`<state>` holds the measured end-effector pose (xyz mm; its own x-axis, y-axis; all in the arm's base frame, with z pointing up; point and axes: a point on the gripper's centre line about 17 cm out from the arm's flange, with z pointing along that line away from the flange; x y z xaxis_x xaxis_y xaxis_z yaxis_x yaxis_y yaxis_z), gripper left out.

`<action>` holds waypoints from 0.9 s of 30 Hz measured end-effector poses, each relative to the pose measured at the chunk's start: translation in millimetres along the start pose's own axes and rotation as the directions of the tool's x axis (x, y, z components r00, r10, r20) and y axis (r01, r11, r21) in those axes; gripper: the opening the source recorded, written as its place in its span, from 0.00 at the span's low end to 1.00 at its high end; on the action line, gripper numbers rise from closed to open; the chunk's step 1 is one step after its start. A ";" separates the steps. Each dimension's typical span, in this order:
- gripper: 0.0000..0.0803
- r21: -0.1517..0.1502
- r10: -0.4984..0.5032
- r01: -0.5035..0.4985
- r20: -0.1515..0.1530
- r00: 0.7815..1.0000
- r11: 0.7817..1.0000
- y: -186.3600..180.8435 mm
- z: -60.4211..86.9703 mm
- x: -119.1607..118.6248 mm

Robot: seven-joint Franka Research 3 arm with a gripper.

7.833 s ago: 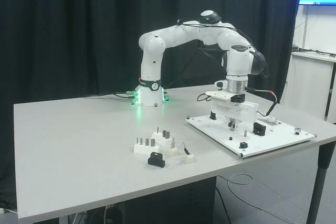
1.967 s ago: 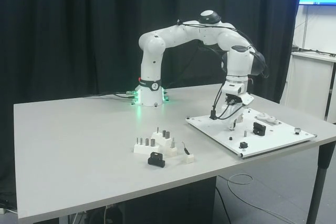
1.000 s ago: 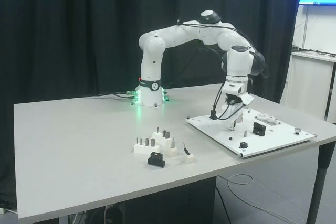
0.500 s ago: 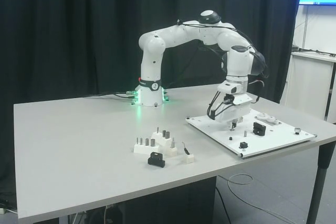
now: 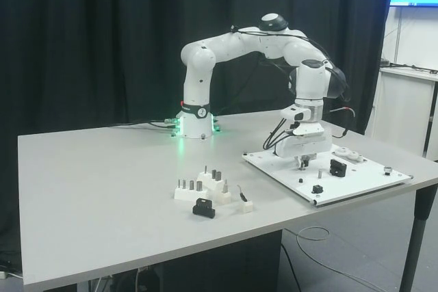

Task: Insert BNC.

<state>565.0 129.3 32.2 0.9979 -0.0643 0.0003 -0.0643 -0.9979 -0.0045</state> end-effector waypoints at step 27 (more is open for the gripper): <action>0.15 -0.015 0.606 -0.606 -0.019 0.795 0.795 0.8 0.5 0.3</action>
<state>565.2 128.5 31.6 0.7546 -0.6560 0.0163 -0.6562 -0.7545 0.0112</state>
